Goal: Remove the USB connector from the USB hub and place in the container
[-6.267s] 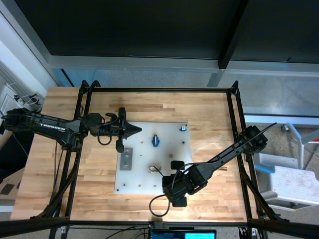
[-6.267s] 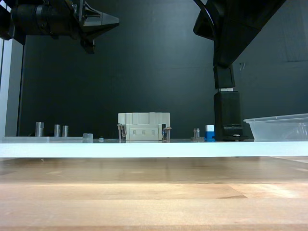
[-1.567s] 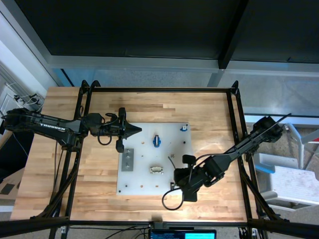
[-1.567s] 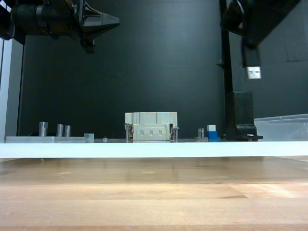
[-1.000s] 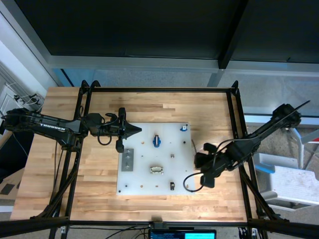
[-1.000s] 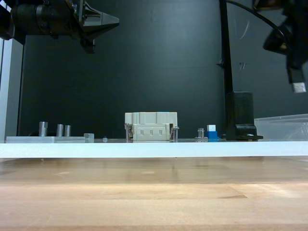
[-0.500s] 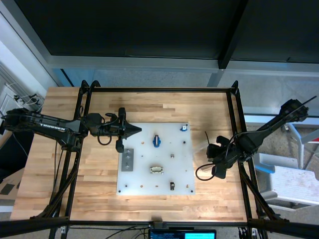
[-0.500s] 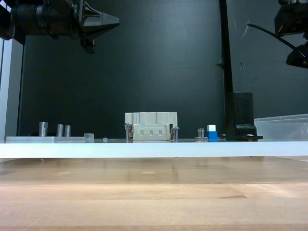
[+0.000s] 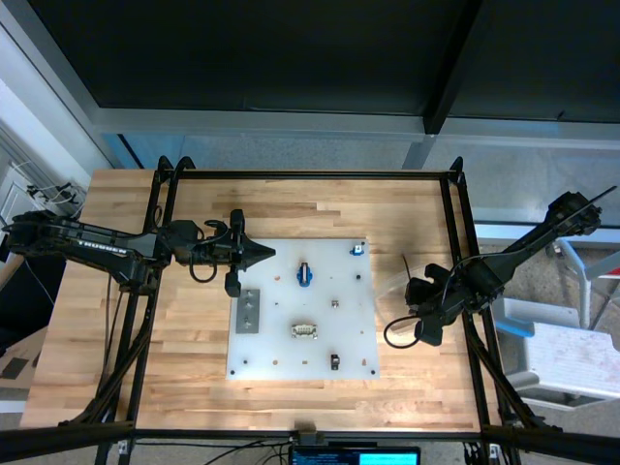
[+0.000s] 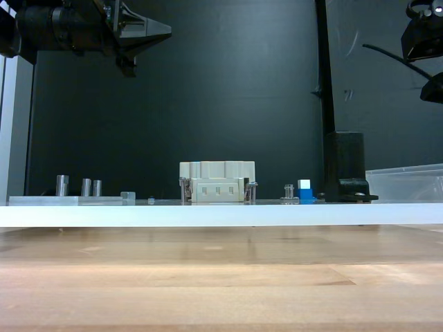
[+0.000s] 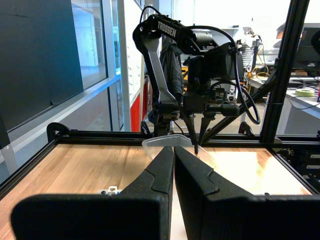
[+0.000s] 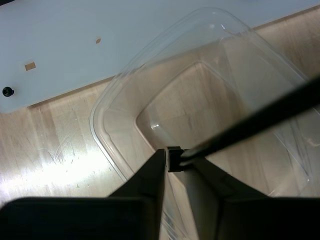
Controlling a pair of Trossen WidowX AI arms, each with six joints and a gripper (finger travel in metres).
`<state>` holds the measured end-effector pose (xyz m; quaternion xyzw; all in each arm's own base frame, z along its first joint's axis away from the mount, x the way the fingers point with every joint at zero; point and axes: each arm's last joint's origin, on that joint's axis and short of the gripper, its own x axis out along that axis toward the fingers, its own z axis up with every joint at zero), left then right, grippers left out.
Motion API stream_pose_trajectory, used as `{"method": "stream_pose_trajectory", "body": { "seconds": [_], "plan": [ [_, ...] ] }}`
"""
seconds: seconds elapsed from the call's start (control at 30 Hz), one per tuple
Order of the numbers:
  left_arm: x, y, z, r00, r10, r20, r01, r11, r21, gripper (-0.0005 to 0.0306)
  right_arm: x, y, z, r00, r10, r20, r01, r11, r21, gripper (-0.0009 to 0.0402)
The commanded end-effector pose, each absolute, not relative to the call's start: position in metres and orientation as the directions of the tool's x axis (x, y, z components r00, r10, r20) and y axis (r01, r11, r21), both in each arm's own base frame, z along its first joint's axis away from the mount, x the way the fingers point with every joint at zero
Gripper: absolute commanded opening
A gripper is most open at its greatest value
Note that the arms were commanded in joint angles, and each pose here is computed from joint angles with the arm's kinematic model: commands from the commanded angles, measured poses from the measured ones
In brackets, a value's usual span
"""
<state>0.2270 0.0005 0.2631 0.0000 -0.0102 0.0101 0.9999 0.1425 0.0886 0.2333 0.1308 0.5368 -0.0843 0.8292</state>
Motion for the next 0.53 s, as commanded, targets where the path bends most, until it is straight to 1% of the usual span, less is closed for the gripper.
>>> {"method": "stream_pose_trajectory", "body": {
  "seconds": [0.03,0.13,0.27,0.4,0.53],
  "plan": [
    [0.2271,0.0006,0.2633,0.99957,0.020,0.021,-0.020,0.99980,0.000,0.0001,0.1428,0.0889,0.2331,0.409,0.000,-0.912,0.287,0.949,0.129,0.0115],
    [0.2271,0.0006,0.2633,0.99957,0.020,0.021,-0.020,0.99980,0.000,0.0001,0.1428,0.0888,0.2331,0.410,-0.001,-0.912,0.291,0.948,0.130,0.0147],
    [0.2271,0.0006,0.2633,0.99957,0.020,0.021,-0.020,0.99980,0.000,0.0001,0.1429,0.0888,0.2331,0.411,-0.003,-0.912,0.295,0.947,0.130,0.0176],
    [0.2271,0.0005,0.2633,0.99958,0.020,0.021,-0.020,0.99980,0.000,0.0001,0.1429,0.0887,0.2332,0.412,-0.004,-0.911,0.296,0.946,0.129,0.0189],
    [0.2271,0.0006,0.2633,0.99956,0.021,0.021,-0.021,0.99979,0.000,0.0001,0.1431,0.0885,0.2332,0.415,-0.009,-0.910,0.299,0.946,0.127,0.0189]
  ]
}}
